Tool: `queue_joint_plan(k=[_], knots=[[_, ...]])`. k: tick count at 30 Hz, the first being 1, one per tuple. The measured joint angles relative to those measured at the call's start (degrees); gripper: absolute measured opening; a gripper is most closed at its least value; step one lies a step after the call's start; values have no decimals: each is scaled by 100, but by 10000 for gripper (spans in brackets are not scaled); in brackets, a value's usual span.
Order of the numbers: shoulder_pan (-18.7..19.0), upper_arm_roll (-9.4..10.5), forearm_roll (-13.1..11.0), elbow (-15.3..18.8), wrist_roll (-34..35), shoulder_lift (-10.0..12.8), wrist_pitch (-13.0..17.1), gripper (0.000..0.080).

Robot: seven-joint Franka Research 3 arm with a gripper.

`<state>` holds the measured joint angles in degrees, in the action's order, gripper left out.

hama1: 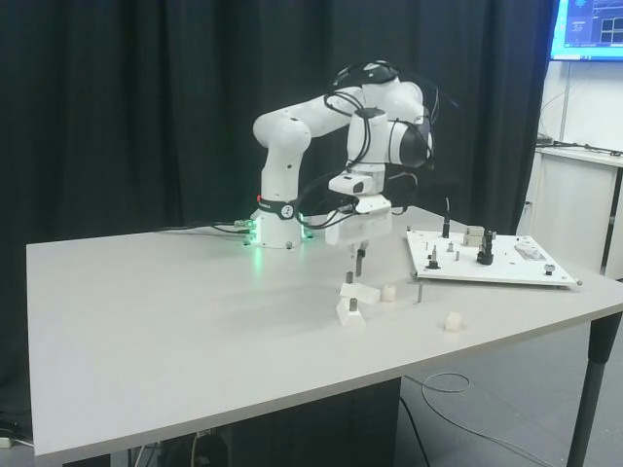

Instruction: Pick square peg 3.

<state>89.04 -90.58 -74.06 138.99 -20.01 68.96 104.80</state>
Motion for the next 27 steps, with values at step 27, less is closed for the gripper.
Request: queue_joint_plan(k=[27], knots=[[51,-104,278,-54,414,66,31,108]])
